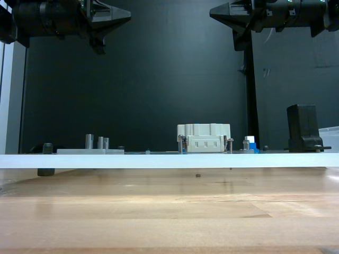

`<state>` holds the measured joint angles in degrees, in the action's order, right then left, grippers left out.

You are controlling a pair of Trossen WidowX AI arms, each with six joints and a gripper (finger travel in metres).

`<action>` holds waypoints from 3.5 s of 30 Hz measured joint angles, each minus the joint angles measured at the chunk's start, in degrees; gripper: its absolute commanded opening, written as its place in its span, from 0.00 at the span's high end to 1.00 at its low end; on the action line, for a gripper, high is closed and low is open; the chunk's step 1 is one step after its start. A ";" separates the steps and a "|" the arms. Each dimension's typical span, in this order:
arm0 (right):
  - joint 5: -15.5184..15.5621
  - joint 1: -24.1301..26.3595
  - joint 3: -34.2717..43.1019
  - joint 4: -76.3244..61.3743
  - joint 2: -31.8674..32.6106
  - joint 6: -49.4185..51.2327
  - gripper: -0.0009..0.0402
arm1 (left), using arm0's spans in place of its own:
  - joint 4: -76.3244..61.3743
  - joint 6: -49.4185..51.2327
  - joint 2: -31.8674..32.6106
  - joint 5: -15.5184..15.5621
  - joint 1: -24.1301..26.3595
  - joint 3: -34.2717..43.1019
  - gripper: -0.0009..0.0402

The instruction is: Pick the 16mm bar and place in it's hole on the taskboard

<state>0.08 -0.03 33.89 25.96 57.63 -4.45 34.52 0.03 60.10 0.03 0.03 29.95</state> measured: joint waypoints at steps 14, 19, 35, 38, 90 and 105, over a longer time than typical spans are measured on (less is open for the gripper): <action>0.00 0.00 0.00 0.02 0.00 0.00 0.98 | 0.02 0.00 0.00 0.00 -0.02 0.00 0.98; 1.70 -0.02 0.22 -0.39 0.00 -1.42 0.98 | 0.02 0.00 -0.02 0.00 -0.02 0.00 0.98; 2.54 -2.36 23.56 -55.04 2.62 -0.90 0.98 | 0.02 0.00 0.00 0.00 -0.02 0.00 0.98; 2.54 -3.48 26.69 -62.71 3.50 -1.03 0.98 | 0.02 0.00 0.00 0.02 -0.02 0.00 0.98; 0.59 -24.26 32.72 -101.50 17.94 9.46 0.71 | 0.02 0.00 0.00 0.00 -0.02 0.00 0.98; -0.50 -27.45 22.82 -91.27 17.94 9.33 0.54 | 0.02 0.00 0.00 0.02 -0.02 -0.02 0.98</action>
<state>-0.43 -27.49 56.71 -65.32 75.57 4.89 34.54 0.03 60.10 0.05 0.01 29.93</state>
